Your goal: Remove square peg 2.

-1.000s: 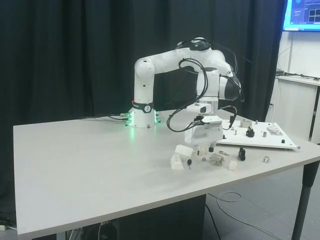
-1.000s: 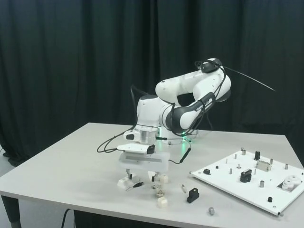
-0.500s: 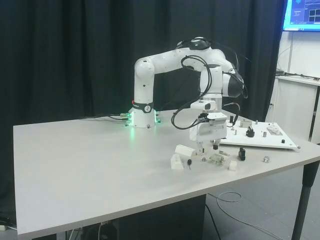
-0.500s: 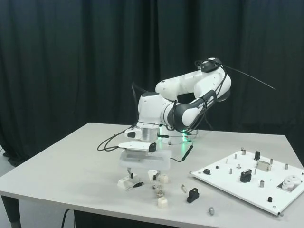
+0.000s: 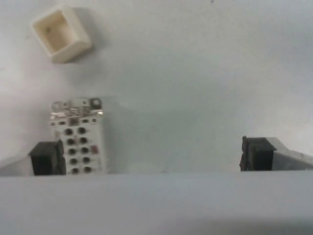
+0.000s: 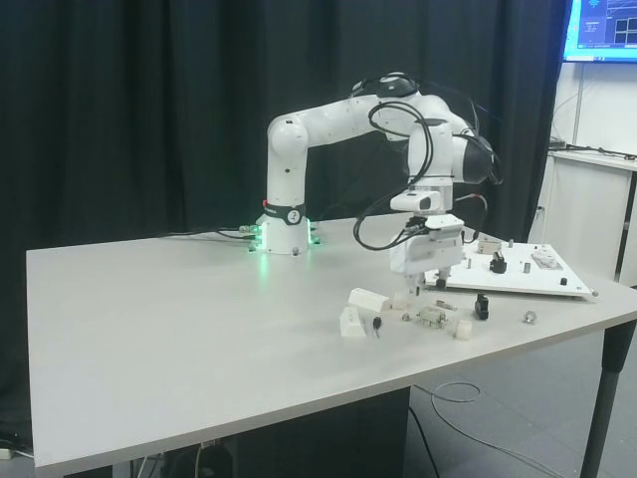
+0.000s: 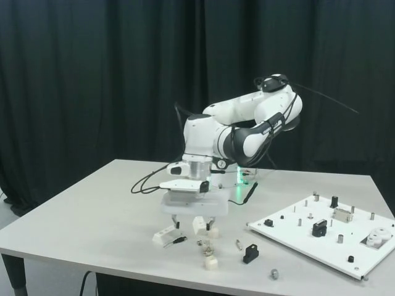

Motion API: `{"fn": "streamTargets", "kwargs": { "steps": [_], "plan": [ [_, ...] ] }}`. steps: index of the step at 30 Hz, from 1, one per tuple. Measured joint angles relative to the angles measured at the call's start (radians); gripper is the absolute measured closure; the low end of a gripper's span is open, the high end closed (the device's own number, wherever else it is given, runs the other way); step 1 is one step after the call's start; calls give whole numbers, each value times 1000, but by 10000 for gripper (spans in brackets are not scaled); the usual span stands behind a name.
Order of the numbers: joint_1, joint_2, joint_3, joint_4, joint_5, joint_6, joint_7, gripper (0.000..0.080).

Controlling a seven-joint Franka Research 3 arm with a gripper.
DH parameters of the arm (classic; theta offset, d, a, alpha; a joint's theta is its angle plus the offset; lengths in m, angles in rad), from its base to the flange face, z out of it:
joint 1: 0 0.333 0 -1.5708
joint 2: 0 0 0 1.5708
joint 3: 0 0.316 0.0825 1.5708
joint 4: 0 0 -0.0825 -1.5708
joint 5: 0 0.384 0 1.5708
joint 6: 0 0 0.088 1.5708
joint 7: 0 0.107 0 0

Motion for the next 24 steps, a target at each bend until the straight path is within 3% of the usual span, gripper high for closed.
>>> {"fn": "streamTargets", "kwargs": {
  "steps": [10,24],
  "plan": [
    [40,-2,-26,13,-26,-53,76,3],
    [119,-9,-28,14,-36,-107,196,3]
  ]
}}
